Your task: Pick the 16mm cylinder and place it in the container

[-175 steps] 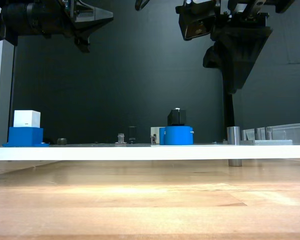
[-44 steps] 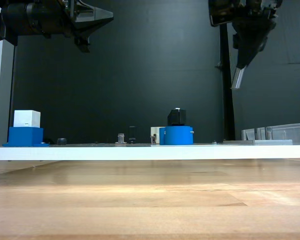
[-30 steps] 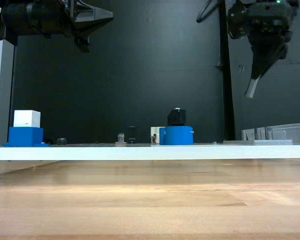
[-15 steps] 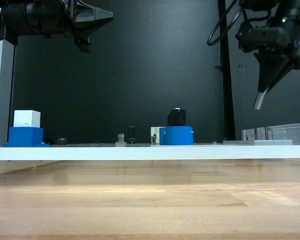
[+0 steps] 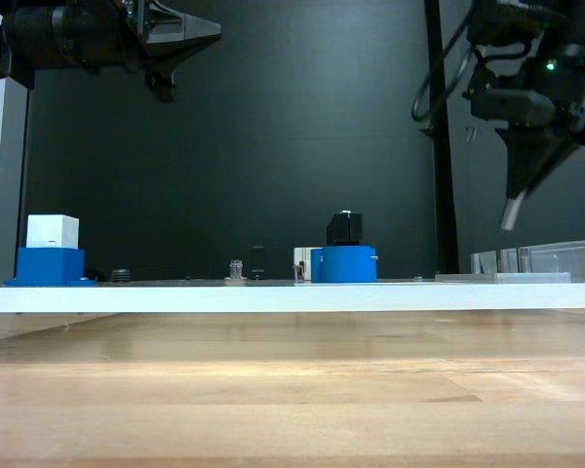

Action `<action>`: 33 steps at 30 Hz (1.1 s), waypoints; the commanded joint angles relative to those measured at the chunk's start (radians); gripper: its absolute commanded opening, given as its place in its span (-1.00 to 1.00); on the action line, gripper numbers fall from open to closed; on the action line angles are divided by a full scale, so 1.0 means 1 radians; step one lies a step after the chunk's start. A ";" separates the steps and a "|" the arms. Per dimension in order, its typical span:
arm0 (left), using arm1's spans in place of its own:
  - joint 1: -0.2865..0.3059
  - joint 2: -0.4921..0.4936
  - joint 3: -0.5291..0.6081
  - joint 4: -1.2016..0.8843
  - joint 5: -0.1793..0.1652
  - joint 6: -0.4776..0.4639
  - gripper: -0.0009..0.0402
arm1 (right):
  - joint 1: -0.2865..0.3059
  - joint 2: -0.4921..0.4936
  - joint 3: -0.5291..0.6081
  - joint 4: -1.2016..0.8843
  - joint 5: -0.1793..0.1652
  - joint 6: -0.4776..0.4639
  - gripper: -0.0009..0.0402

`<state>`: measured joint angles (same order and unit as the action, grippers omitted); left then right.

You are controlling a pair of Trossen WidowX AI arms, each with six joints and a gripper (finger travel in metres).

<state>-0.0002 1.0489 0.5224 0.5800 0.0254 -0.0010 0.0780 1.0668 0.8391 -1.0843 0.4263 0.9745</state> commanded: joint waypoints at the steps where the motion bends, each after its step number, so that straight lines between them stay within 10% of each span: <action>1: 0.000 0.000 0.000 0.000 0.000 0.000 -0.96 | 0.000 -0.006 -0.035 -0.006 0.000 0.029 -0.81; 9: 0.000 0.000 0.000 0.000 0.000 0.000 -0.96 | 0.001 -0.007 -0.120 0.023 0.060 0.142 -0.81; 33: 0.000 0.000 0.000 0.000 0.000 0.000 -0.96 | 0.011 -0.006 -0.234 0.139 0.051 0.169 -0.75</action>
<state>-0.0002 1.0489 0.5224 0.5800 0.0254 -0.0010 0.0883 1.0595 0.6048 -0.9470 0.4782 1.1545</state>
